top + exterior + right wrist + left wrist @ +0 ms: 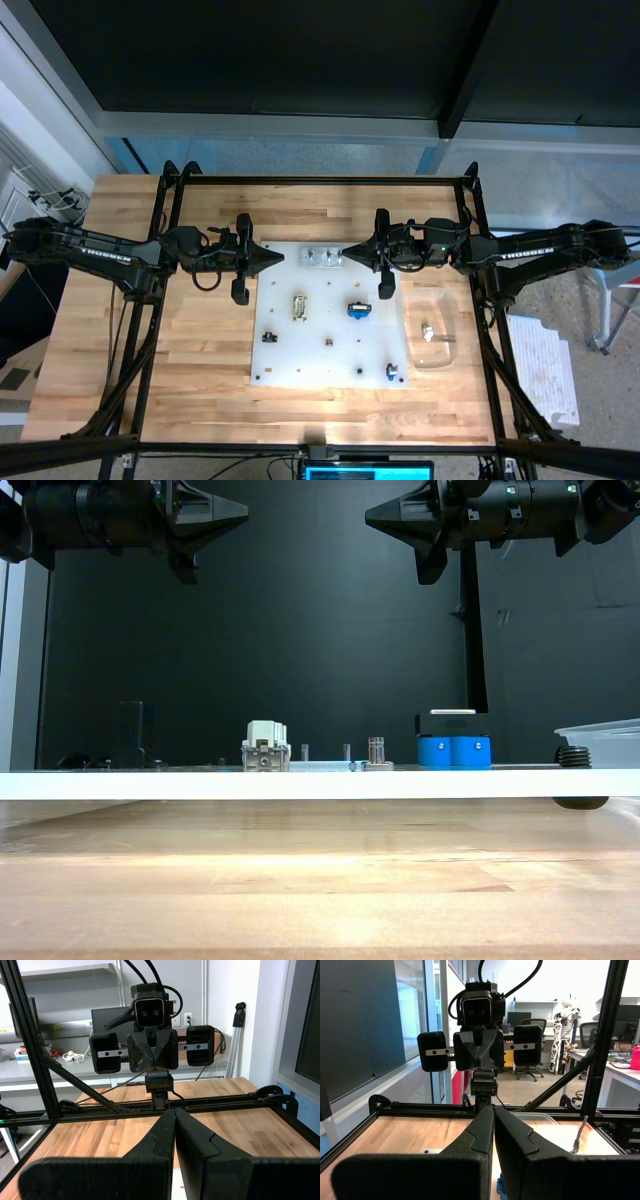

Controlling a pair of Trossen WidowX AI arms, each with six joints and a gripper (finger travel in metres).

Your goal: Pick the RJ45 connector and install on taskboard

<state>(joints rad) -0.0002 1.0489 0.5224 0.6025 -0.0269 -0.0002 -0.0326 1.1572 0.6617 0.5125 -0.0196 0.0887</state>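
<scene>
Open room is left above the white board [300,365], as the left gripper [275,258] and right gripper [352,254] are held high over its far edge, fingers pressed together. Low passes across the board are blocked by a beige connector housing [265,746], a small metal post [376,749] and a blue block [454,751]. The right side is flanked by a clear tray [450,346].
</scene>
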